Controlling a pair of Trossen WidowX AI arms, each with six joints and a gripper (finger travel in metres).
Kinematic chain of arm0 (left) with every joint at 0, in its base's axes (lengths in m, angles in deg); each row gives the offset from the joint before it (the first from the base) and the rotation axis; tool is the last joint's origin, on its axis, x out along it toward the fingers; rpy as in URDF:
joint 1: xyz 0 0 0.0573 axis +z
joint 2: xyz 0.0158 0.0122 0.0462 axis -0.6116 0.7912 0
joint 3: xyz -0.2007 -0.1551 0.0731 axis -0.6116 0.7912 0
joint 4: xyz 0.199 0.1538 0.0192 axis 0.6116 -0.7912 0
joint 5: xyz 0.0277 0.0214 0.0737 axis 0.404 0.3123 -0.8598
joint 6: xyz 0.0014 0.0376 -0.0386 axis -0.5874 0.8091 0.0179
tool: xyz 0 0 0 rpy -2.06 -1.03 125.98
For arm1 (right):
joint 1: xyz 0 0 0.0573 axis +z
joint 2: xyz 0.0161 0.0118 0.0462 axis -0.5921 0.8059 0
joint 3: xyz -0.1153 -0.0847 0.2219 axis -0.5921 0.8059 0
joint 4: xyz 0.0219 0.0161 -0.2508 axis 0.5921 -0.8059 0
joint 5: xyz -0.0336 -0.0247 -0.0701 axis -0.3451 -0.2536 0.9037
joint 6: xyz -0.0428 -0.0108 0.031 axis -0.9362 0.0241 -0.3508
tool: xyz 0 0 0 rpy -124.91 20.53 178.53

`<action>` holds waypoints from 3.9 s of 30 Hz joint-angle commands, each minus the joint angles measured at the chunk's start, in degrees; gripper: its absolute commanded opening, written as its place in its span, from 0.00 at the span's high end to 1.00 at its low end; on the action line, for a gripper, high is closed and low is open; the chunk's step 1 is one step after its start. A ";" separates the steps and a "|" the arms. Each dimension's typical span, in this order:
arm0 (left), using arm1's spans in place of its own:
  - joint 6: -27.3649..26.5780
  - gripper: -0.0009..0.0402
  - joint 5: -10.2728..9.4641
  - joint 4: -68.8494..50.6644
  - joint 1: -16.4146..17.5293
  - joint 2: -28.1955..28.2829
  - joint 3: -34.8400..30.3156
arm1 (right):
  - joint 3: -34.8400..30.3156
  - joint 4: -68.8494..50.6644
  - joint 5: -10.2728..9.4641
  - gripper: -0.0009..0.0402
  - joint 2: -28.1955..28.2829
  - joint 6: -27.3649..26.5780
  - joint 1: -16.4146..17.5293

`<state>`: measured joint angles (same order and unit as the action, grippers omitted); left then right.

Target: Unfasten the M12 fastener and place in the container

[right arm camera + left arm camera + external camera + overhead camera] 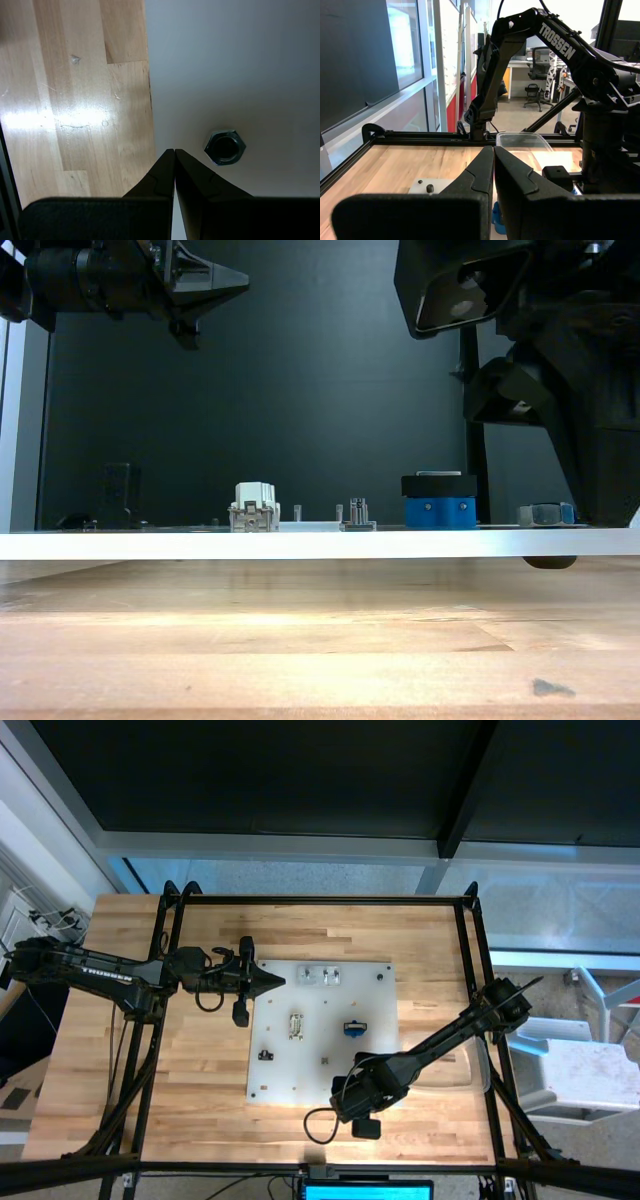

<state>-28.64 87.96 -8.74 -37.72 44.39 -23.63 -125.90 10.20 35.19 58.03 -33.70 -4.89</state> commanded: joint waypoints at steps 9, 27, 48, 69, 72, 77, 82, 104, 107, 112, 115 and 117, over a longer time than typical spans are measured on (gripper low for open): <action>0.00 0.98 0.00 0.00 0.00 0.02 -0.02 | 0.00 -2.75 2.78 0.98 -0.83 -0.13 -0.11; 0.00 0.98 0.00 -0.02 0.02 0.02 -0.02 | -2.16 -11.52 5.70 0.98 -2.73 -0.07 -0.09; 0.00 0.98 0.00 0.00 0.00 0.02 -0.02 | 1.03 -0.39 0.90 0.98 -1.33 0.35 -0.76; 0.00 0.98 0.00 0.04 0.00 0.00 -0.02 | -3.15 -13.70 17.35 0.98 -3.37 6.38 -0.68; 0.00 0.98 0.02 0.02 0.00 0.02 -0.02 | -3.13 -13.09 13.44 0.98 -3.37 5.01 -0.66; 0.00 0.98 0.00 0.02 0.02 0.00 -0.02 | -3.13 -8.61 3.54 0.98 -3.37 2.97 -0.52; 0.00 0.98 0.00 -0.02 0.00 0.02 -0.02 | -2.95 -6.54 1.09 0.98 -2.64 2.95 -0.42; 0.00 0.98 0.00 0.00 0.02 0.00 -0.02 | -1.53 -11.78 14.03 0.98 -1.77 4.50 -0.46; 0.00 0.98 0.00 -0.04 0.00 0.02 -0.02 | -1.68 -11.80 13.70 0.98 -1.99 4.48 -0.46; 0.00 0.98 0.00 0.04 0.00 -0.02 -0.02 | -1.77 -10.78 10.32 0.98 -2.10 4.46 -0.44; 0.00 0.98 0.00 0.00 0.00 0.02 -0.02 | -1.97 -9.38 5.81 0.98 -2.21 4.46 -0.42; 0.00 0.98 0.00 0.02 0.02 0.00 -0.02 | -2.10 -8.17 3.41 0.98 -2.21 4.52 -0.39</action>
<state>-28.66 87.94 -8.74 -37.72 44.37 -23.63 -127.82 1.19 40.07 55.91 -29.15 -5.39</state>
